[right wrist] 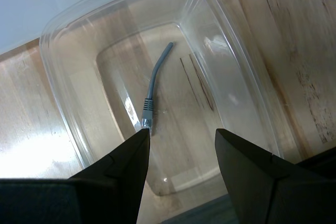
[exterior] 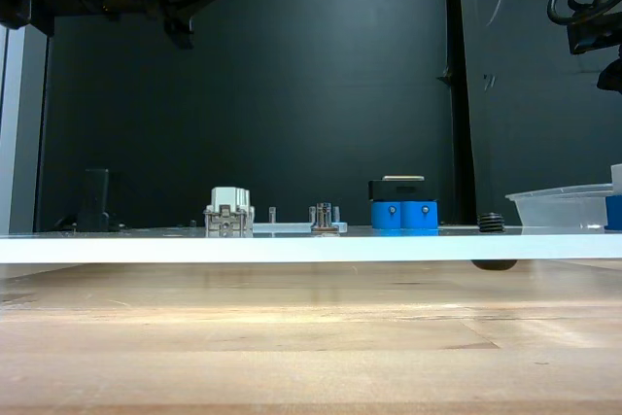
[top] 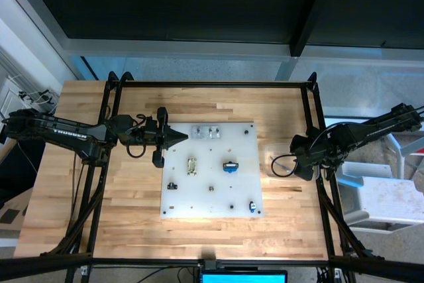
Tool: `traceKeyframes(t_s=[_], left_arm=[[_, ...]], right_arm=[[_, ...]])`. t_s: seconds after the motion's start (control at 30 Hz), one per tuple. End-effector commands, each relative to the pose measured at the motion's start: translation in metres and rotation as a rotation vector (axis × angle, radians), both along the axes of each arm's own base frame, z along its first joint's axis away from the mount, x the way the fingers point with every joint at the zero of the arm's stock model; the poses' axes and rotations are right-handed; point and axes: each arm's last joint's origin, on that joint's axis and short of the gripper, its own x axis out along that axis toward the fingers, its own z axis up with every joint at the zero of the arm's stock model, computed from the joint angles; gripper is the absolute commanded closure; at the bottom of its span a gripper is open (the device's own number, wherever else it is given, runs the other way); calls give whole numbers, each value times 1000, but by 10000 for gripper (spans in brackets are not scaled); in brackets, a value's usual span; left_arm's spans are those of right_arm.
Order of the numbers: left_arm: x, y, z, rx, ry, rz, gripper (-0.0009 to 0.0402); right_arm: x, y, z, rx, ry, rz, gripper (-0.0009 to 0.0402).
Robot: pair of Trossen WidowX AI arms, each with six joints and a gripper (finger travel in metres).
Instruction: Remove the rj45 connector and place it in the container
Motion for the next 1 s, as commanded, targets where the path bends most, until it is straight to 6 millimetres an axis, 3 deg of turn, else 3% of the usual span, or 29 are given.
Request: traceKeyframes(t_s=[0.03, 1.0], left_arm=[[0, 0, 0, 0, 0, 0, 393], [0, 0, 0, 0, 0, 0, 393]], right_arm=[[0, 0, 0, 0, 0, 0, 221], [0, 0, 0, 7, -2, -21, 221]])
